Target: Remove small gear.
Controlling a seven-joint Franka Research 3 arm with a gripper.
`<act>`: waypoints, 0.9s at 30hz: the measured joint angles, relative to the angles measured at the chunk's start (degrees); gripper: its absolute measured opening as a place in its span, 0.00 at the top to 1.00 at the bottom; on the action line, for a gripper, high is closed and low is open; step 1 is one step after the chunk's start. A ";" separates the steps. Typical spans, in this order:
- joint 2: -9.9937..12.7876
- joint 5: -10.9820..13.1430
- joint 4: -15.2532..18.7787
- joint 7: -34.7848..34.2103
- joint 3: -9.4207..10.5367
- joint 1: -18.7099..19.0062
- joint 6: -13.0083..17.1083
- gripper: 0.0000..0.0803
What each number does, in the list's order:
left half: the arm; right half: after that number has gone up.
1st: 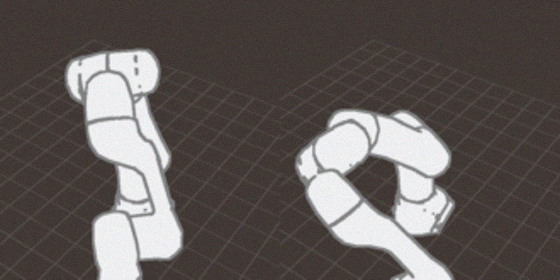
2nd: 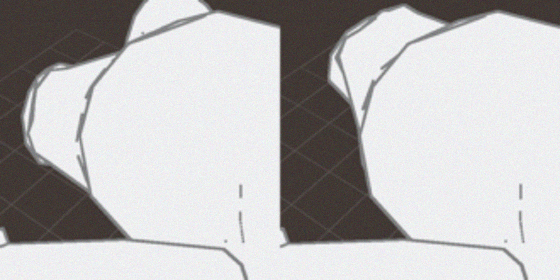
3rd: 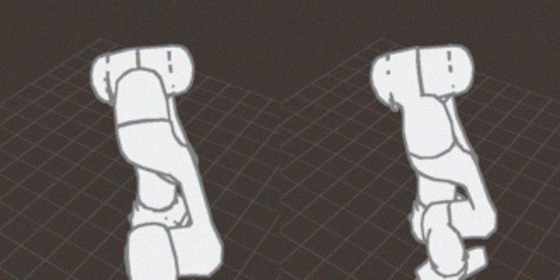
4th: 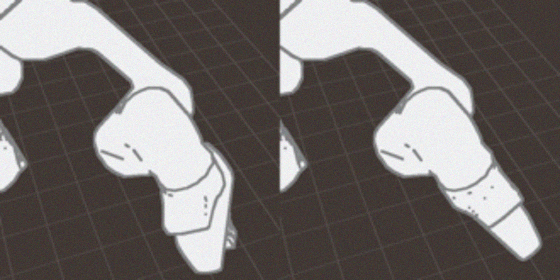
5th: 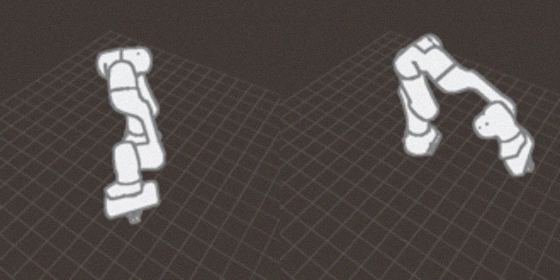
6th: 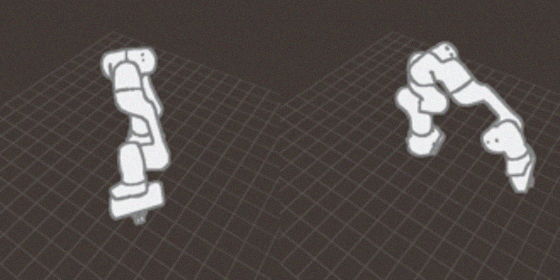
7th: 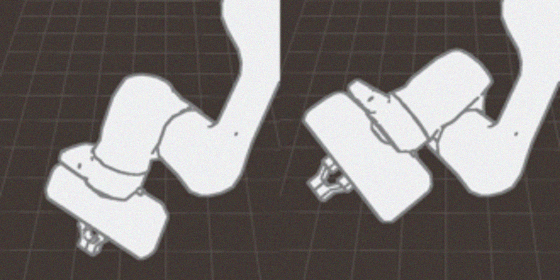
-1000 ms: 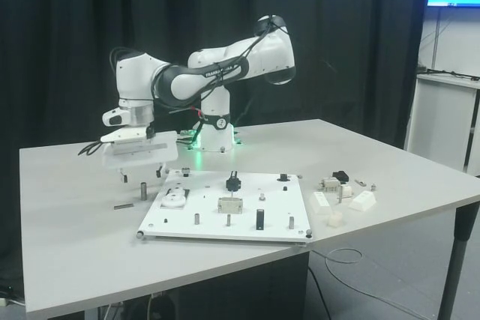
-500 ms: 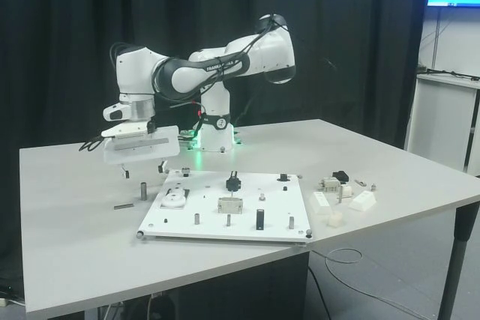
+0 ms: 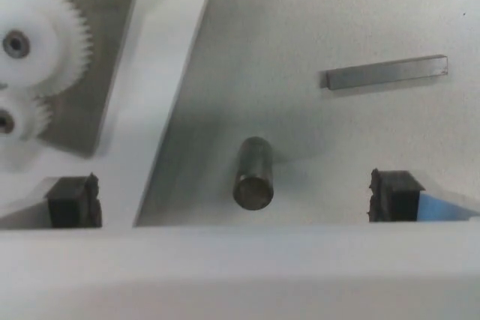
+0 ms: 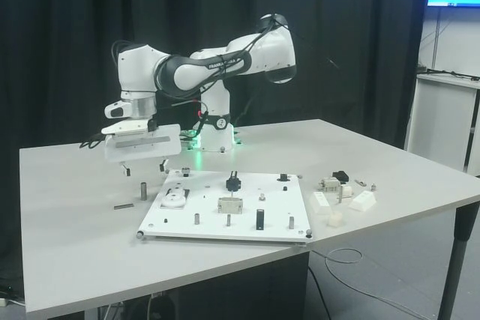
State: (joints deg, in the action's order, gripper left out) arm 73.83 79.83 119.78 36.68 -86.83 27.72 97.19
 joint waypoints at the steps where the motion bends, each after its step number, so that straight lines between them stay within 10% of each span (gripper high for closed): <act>1: 0.00 0.00 -0.01 -0.26 -0.02 0.03 0.00 0.00; 27: 0.06 0.00 -0.02 -26.12 -2.32 4.86 -4.49 0.00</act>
State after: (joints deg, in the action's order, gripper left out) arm 73.90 79.83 119.76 10.56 -89.15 32.58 92.70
